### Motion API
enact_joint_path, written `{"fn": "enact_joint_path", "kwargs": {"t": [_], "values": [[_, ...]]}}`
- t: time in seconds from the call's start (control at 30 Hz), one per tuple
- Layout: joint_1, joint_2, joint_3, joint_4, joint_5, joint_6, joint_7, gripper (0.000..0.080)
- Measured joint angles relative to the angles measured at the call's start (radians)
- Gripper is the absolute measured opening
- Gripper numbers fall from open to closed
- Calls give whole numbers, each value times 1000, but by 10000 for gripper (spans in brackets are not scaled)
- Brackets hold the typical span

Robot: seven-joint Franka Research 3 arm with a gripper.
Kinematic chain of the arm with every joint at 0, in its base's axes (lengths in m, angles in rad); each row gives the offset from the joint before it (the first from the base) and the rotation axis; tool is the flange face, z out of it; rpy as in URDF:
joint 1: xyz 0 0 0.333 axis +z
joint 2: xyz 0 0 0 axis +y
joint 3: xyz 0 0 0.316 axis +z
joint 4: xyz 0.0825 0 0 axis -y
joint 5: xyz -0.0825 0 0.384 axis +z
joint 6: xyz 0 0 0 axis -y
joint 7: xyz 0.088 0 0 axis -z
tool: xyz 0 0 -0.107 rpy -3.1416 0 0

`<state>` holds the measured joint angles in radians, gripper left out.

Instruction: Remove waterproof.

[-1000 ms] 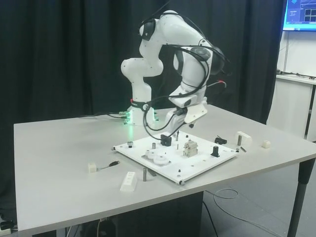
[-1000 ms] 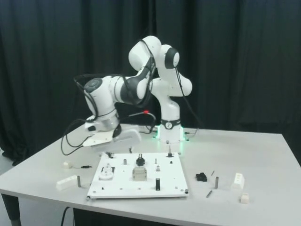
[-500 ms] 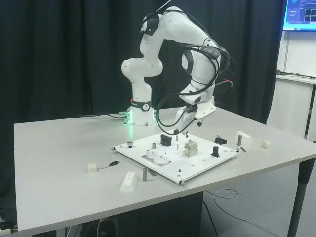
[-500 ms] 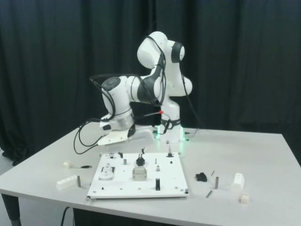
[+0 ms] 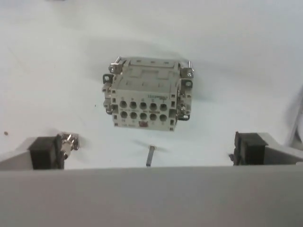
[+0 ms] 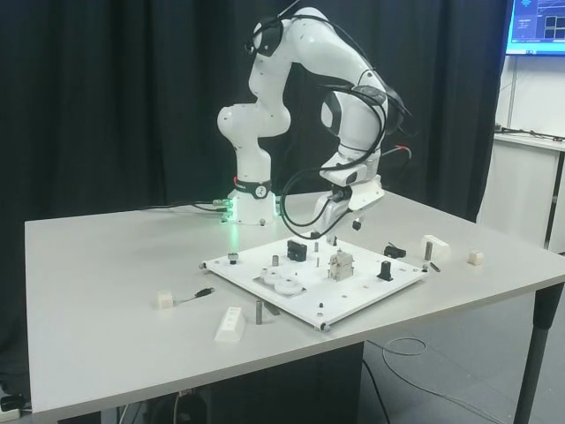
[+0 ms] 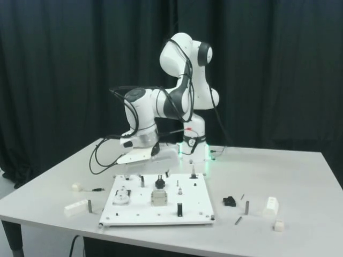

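The waterproof connector stands upright on the white board, its 2 pin rows facing up, long axis across the spread, empty hand above.

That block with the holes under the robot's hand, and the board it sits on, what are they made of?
The block looks like pale moulded plastic, matt, with two rows of round sockets; the screws at its corners glint like metal. The board seems a smooth white sheet, plastic or painted metal; the look leaves that open. The tool's pads look like black rubber.
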<state>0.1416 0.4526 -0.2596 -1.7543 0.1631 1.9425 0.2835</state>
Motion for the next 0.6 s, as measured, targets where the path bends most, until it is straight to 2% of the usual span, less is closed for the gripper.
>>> {"fn": "enact_joint_path", "kwargs": {"t": [0.3,0.6], "values": [[22,-32,1,-95,0,113,-2,800],[36,-37,1,-150,0,193,-17,800]]}}
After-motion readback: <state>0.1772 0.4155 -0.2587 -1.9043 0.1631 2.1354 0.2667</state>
